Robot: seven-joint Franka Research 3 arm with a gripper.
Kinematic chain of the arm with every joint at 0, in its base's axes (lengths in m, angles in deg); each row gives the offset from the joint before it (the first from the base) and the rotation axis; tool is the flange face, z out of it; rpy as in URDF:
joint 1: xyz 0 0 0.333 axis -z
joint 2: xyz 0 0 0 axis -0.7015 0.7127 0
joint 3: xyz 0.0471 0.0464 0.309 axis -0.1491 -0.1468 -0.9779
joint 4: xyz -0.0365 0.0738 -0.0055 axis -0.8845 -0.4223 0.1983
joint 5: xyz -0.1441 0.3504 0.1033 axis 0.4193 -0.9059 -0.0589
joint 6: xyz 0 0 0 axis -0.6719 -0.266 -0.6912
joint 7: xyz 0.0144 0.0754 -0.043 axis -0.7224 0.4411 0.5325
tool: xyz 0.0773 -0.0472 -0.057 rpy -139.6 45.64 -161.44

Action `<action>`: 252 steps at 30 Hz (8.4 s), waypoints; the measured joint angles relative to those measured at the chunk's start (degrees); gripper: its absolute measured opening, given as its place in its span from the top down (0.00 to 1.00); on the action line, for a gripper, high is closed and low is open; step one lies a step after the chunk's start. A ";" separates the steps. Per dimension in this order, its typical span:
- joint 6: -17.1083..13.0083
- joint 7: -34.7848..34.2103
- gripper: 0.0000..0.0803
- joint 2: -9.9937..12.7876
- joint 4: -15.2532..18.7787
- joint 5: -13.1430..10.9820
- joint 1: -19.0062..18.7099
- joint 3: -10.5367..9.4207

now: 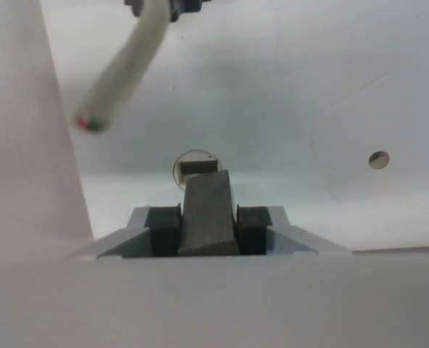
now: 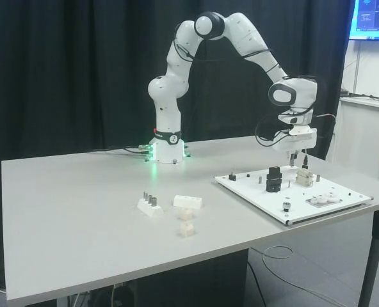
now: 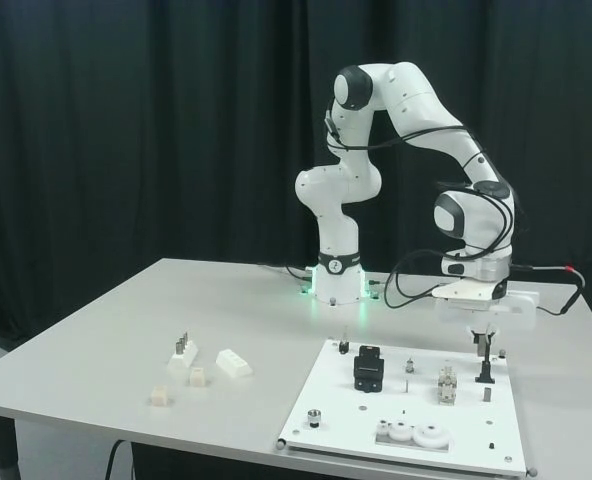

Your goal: Insert square peg 4.

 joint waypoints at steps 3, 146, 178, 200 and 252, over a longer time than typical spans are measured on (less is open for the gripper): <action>0.00 -0.12 0.80 0.17 -0.10 0.11 -0.03 0.00; 0.72 -5.82 0.80 3.20 -2.07 2.91 -3.13 1.37; -0.57 -7.60 0.80 2.44 -0.74 5.15 -4.65 1.37; -4.59 -10.36 0.80 1.39 1.64 8.10 -4.83 1.46; -6.01 -12.81 0.80 1.18 2.28 11.91 -6.09 1.79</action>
